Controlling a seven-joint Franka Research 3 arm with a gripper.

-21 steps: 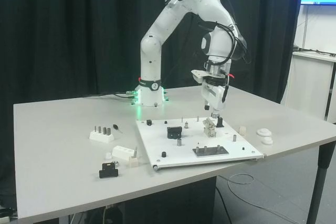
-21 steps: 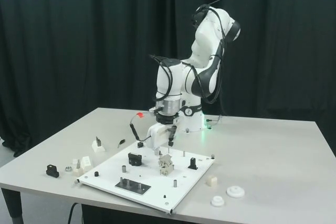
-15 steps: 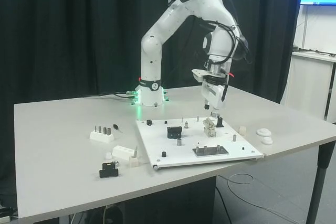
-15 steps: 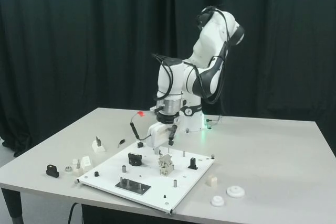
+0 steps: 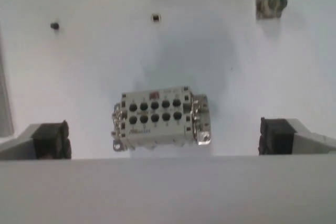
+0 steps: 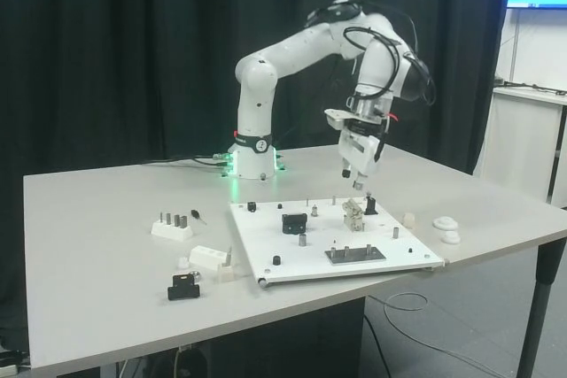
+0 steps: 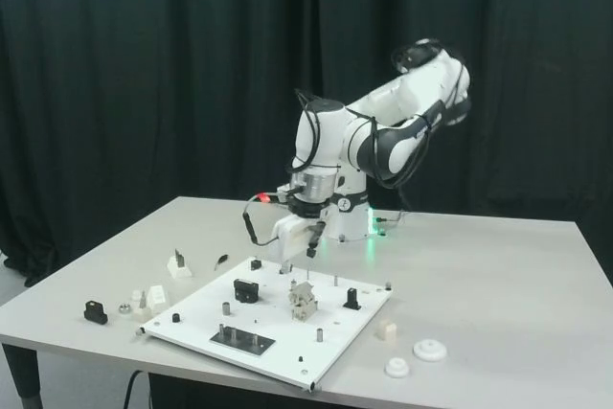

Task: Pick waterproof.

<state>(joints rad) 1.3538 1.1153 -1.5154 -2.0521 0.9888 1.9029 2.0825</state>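
One white arm (image 6: 292,46) stands on one grey counter (image 6: 97,254), and one white board (image 6: 266,250) lies on the counter. On the board there is one grey connector (image 5: 157,119) with ten round holes in two rows of five, one flat grey plate (image 6: 355,255) and two larger black blocks (image 6: 293,222) (image 6: 370,205). Beside the board lie two white discs (image 7: 428,351) (image 7: 397,367), one black clip (image 6: 183,287) and one white holder (image 6: 171,228) carrying three short pins.
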